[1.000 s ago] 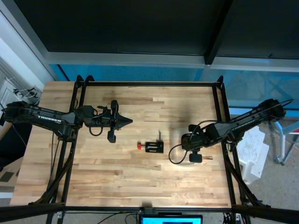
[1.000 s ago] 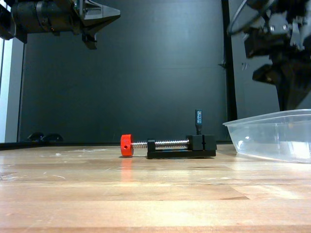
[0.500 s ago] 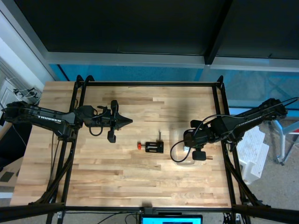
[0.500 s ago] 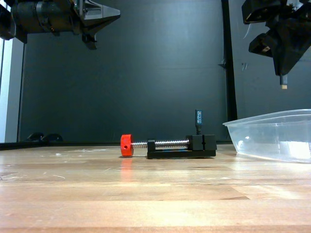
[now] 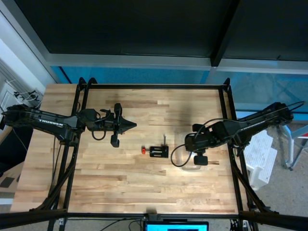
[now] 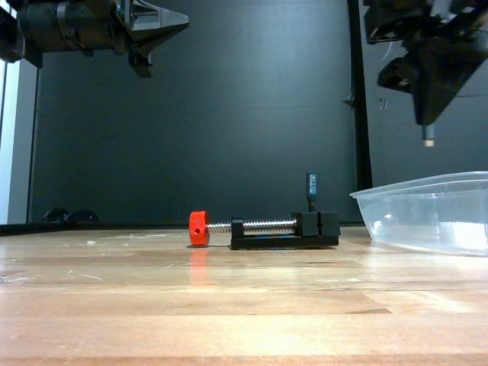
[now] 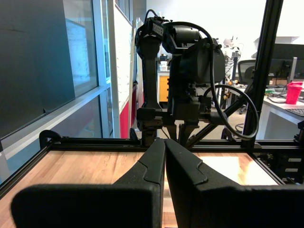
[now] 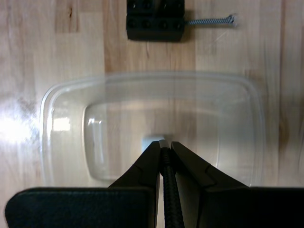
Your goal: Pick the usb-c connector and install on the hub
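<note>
The hub (image 5: 159, 152) lies flat near the middle of the worktop (image 5: 120, 187). It is a black block with a red knob (image 6: 199, 228) at its left end, joined to it by a bare screw (image 6: 263, 226). A thin dark stem (image 6: 312, 185) stands upright from the block's right part.

To the right of the hub, close by but apart from it, sits a clear tray (image 6: 396, 204). A small white piece (image 8: 153, 141) shows on the tray's floor, just past the fingertips in the right wrist view.

The right gripper (image 6: 427, 126) hangs to the right of the hub, over the tray and clear of its rim, higher than the top of the stem. It points straight down. Its fingers are clenched on the connector (image 6: 429, 139), a tiny grey piece that pokes out below the fingertips. In the right wrist view a dark ribbed strip sits pinched between the two fingers, and the hub lies beyond the tray's far wall, its screw pointing sideways.

The left gripper (image 5: 134, 125) is well to the left of the hub and farther back, held high above the worktop and lying level, its tip pointing toward the right arm. Its fingers are pressed together with nothing between them. In the left wrist view the right arm stands straight ahead of it, beyond the closed fingertips.
</note>
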### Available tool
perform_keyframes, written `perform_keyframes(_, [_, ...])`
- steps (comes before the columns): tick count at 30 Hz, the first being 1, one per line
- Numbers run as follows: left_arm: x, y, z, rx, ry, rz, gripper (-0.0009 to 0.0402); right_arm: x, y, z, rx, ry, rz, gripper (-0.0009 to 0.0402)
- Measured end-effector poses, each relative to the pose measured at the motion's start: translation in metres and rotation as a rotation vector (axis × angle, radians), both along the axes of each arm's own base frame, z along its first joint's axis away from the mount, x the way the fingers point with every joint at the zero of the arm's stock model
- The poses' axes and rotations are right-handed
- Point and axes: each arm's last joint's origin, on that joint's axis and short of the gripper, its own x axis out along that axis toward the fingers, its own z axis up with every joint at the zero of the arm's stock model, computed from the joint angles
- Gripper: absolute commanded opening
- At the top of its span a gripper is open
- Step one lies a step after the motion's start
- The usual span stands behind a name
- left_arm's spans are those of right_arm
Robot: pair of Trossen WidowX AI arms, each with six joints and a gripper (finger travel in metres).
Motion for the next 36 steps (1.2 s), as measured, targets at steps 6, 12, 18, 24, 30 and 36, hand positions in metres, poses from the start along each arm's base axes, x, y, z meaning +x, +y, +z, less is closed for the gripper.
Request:
perform_keyframes(6, [0.000,0.000,0.000,0.000,-0.001,0.000,0.0000,0.021,-0.001,-0.004,-0.002,-0.027,0.004,0.0000])
perform_keyframes(12, [0.000,0.000,0.000,0.000,-0.001,0.000,0.0000,0.038,-0.001,-0.008,-0.009,-0.021,0.005,0.0000])
perform_keyframes(18, [0.000,0.000,0.000,0.000,-0.001,0.000,0.0000,0.055,-0.001,-0.006,-0.010,-0.032,0.005,0.0000])
perform_keyframes(24, [0.000,0.000,0.000,0.000,0.000,0.000,0.0000,0.074,0.001,-0.006,-0.015,-0.033,0.008,0.0000])
perform_keyframes(30, [0.000,0.000,0.000,0.000,0.000,0.000,0.0000,0.093,0.002,-0.009,-0.016,-0.030,0.001,0.0000])
perform_keyframes(36, [0.000,0.000,0.000,0.000,-0.001,0.000,0.0000,0.104,0.000,-0.011,-0.018,-0.028,-0.009,0.0000])
